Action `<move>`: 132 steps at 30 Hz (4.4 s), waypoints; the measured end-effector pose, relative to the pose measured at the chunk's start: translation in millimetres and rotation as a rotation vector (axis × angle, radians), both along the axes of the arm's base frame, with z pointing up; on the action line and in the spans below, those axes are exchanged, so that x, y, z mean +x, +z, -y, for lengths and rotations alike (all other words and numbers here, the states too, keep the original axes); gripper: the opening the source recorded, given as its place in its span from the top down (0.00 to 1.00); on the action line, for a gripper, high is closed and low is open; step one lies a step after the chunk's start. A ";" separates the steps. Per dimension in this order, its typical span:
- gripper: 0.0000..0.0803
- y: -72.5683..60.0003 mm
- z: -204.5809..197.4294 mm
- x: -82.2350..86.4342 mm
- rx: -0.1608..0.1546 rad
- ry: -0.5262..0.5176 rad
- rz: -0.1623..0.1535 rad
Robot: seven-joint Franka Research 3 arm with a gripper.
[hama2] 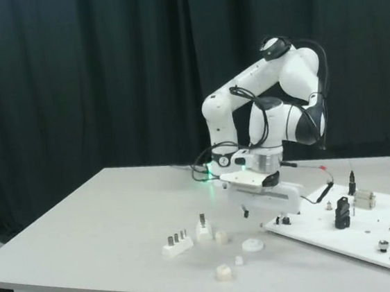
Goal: Pick large gear.
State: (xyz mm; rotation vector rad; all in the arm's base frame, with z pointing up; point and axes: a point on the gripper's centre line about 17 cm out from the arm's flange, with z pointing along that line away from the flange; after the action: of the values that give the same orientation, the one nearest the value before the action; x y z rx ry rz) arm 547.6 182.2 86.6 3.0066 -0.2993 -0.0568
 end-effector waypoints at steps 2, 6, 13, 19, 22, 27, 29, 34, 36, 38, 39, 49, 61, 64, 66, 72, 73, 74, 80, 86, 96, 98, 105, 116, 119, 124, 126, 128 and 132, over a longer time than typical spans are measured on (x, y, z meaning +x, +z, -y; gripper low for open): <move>0.00 -3.0 1.2 0.1 0.013 0.010 0.011; 0.00 -8.4 4.2 0.4 0.035 0.019 0.030; 0.00 -18.0 13.4 1.9 0.060 0.017 0.062; 0.00 -28.1 21.1 2.7 0.080 0.012 0.084; 0.00 -33.7 23.4 2.5 0.090 0.013 0.091; 0.00 -43.7 24.5 1.8 0.107 0.008 0.101; 0.00 -47.1 24.7 1.8 0.110 0.004 0.104; 0.00 -53.4 24.3 1.1 0.111 0.011 0.105; 0.00 -55.9 23.5 0.0 0.111 0.014 0.103; 0.00 -58.5 22.2 -1.4 0.112 0.016 0.099; 0.00 -59.8 21.5 -2.3 0.113 0.016 0.097; 0.00 -68.2 19.5 -7.2 0.109 0.021 0.084; 0.00 -70.8 27.1 -6.1 0.105 -0.023 0.092; 0.00 -72.1 28.3 -6.5 0.108 -0.029 0.091; 0.00 -73.4 28.1 -7.1 0.112 -0.033 0.091; 0.00 -79.7 25.2 -10.6 0.126 -0.043 0.086; 0.00 -80.6 24.7 -11.2 0.127 -0.044 0.085; 0.00 -81.4 24.5 -11.7 0.128 -0.044 0.084; 0.00 -84.2 25.4 -12.9 0.126 -0.046 0.082; 0.00 -86.1 27.4 -12.6 0.121 -0.065 0.085; 0.00 -90.1 25.6 -13.1 0.126 -0.090 0.088; 0.00 -90.6 25.3 -13.4 0.127 -0.095 0.087; 0.00 -90.7 24.5 -13.4 0.128 -0.098 0.088; 0.17 -90.7 21.7 -12.8 0.131 -0.100 0.090; 0.26 -90.7 21.2 -12.7 0.131 -0.099 0.091; 0.26 -90.7 20.6 -12.5 0.130 -0.096 0.092; 0.25 -90.6 20.2 -12.3 0.130 -0.094 0.092; 0.25 -90.5 19.6 -11.9 0.130 -0.093 0.093; 0.25 -89.0 18.9 -9.7 0.128 -0.090 0.098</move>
State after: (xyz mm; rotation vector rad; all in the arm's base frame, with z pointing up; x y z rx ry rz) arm 537.9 163.3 -2.4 3.1273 -0.4569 0.0659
